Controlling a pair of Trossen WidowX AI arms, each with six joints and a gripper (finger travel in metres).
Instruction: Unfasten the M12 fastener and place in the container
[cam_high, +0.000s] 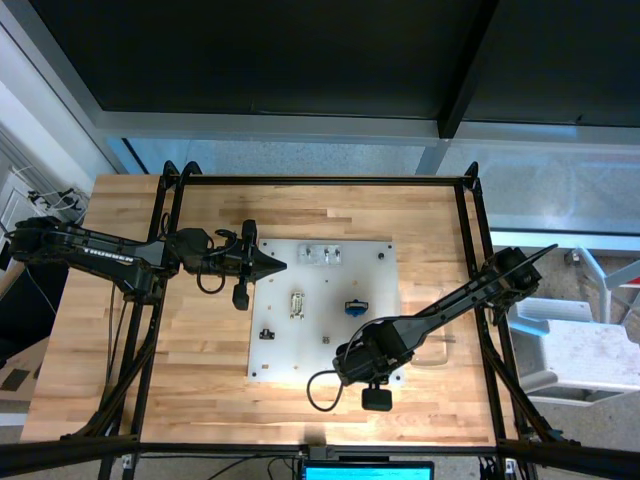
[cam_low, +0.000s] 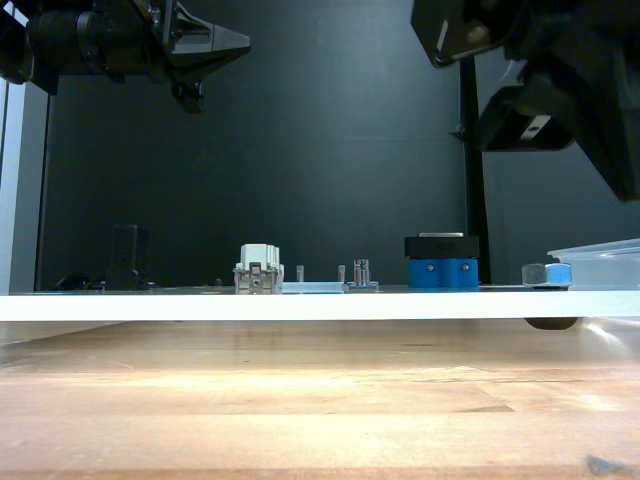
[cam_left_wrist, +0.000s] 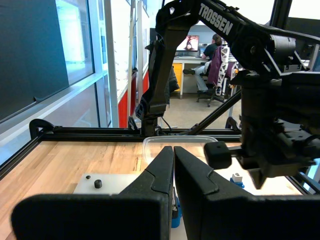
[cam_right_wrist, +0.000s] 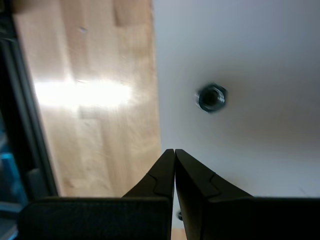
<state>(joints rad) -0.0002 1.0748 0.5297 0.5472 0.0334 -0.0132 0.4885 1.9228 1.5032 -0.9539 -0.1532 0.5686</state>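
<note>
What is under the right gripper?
The white board and the nut; the nut covers whatever it sits on. The right gripper hangs shut and empty above; the left gripper hovers shut over the board's far left edge.

the word "trossen" is showing in white capitals along the black link of the left arm (cam_high: 105, 256) in the high view, well back from the left gripper (cam_high: 283, 266). the same white "trossen" is running down the upper link of the right arm (cam_left_wrist: 240, 35) in the left wrist view. the lit screen (cam_left_wrist: 190, 43) in the room behind is staying too small for reading.
</note>
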